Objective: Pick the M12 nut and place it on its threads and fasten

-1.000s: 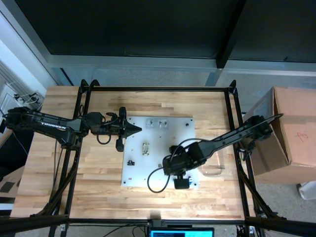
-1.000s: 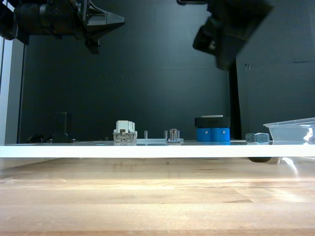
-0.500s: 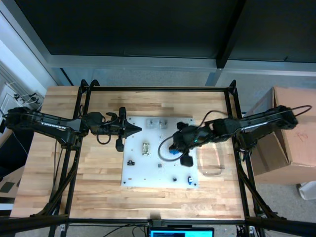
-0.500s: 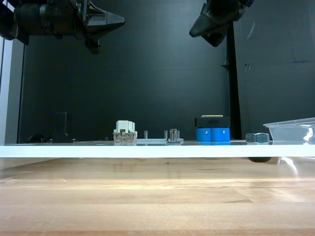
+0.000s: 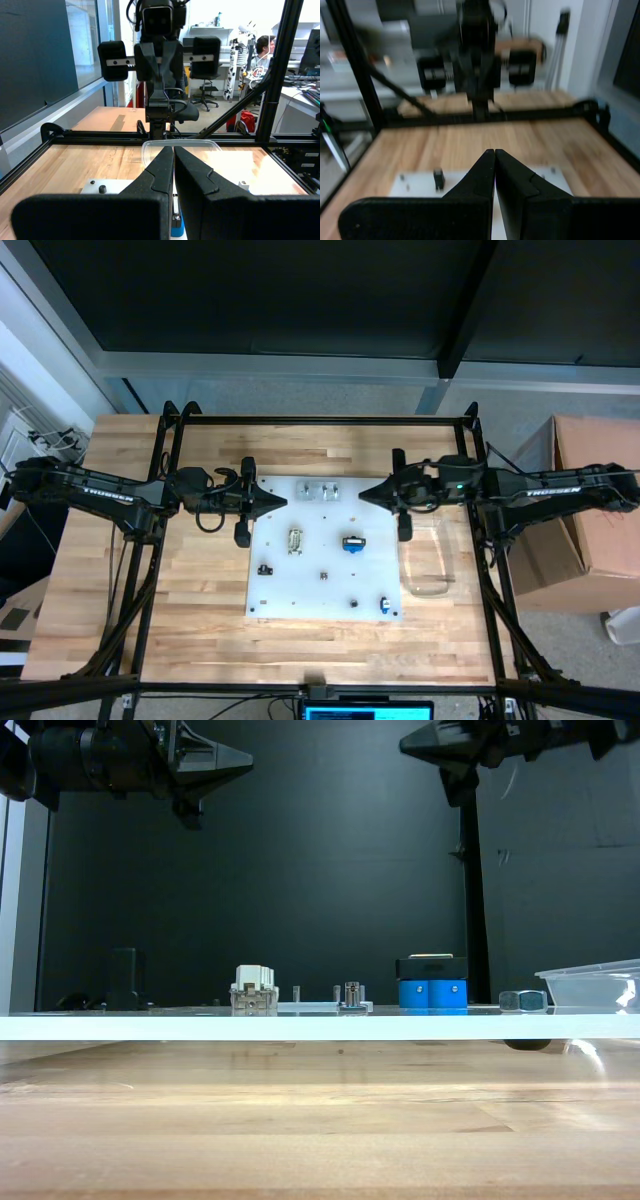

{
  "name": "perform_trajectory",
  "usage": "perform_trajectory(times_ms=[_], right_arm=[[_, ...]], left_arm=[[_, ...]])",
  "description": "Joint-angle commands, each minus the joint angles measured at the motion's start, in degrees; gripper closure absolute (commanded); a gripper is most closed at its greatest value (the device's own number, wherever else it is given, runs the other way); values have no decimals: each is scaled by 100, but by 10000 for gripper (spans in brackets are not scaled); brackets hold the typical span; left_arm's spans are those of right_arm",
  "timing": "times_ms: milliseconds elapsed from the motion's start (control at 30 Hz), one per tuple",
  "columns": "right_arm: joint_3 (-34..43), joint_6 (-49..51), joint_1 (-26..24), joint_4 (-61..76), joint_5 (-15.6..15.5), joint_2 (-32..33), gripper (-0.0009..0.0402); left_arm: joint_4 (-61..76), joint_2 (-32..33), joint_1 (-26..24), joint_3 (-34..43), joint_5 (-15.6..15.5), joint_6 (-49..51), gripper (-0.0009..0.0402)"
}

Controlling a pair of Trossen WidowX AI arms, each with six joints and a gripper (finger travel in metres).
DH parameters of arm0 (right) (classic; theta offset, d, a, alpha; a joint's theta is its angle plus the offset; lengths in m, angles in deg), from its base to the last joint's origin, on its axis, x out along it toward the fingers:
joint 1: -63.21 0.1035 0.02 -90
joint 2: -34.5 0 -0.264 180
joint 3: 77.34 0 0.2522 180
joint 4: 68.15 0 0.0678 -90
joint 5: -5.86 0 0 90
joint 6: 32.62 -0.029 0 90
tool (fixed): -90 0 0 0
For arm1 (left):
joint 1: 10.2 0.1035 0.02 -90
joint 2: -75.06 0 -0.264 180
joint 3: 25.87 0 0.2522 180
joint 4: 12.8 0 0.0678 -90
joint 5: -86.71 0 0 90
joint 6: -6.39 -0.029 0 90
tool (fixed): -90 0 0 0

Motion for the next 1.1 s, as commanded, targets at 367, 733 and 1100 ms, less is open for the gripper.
perform_trajectory(times_ms=[367,733,1100], right_arm=[[-1255,-48,-37,-1342,26,-518,394],[-1325,-162,-26,-1502,35,-505,394],[-1268,-160,-26,-1499,26,-505,394]], left_arm=[[-2,0,0,2,-2,-2,393],[-2,0,0,2,-2,-2,393],[-2,0,0,2,-2,-2,393]])
